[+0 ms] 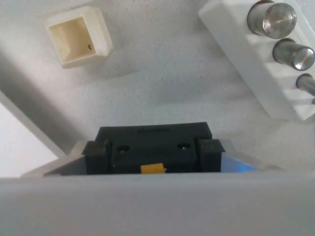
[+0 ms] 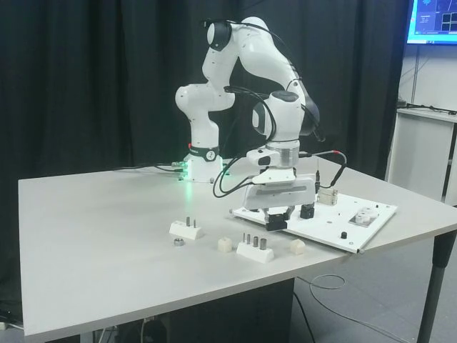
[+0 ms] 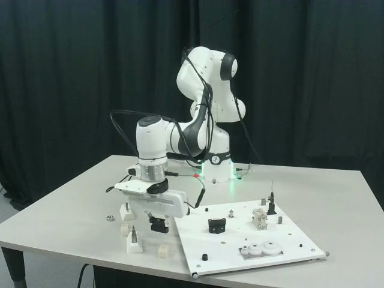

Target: Insert D-SUB.

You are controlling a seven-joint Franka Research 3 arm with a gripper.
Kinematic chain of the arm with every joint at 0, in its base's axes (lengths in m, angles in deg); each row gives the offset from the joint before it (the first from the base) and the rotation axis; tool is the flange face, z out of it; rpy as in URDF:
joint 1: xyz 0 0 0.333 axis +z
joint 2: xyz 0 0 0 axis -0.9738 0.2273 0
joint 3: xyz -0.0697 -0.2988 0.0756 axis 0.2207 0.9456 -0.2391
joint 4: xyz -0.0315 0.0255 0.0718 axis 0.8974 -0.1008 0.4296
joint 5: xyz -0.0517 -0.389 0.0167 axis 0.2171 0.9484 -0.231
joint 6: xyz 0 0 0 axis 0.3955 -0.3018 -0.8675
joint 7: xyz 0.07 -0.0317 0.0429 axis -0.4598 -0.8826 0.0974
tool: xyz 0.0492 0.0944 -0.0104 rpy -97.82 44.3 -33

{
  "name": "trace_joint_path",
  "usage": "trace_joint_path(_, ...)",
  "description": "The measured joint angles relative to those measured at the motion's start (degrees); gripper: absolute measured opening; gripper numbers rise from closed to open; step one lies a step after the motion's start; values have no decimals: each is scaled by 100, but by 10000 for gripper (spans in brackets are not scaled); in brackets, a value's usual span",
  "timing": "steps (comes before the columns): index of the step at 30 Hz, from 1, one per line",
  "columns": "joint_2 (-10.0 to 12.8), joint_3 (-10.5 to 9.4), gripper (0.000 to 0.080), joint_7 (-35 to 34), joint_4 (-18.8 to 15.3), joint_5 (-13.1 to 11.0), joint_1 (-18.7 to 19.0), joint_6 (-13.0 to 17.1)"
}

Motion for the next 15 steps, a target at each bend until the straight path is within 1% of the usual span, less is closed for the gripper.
trace_joint_path(9, 0, 0, 382, 16, 6, 35, 6, 3)
trace_joint_path(15, 0, 0, 382, 258, 17, 104, 27, 3)
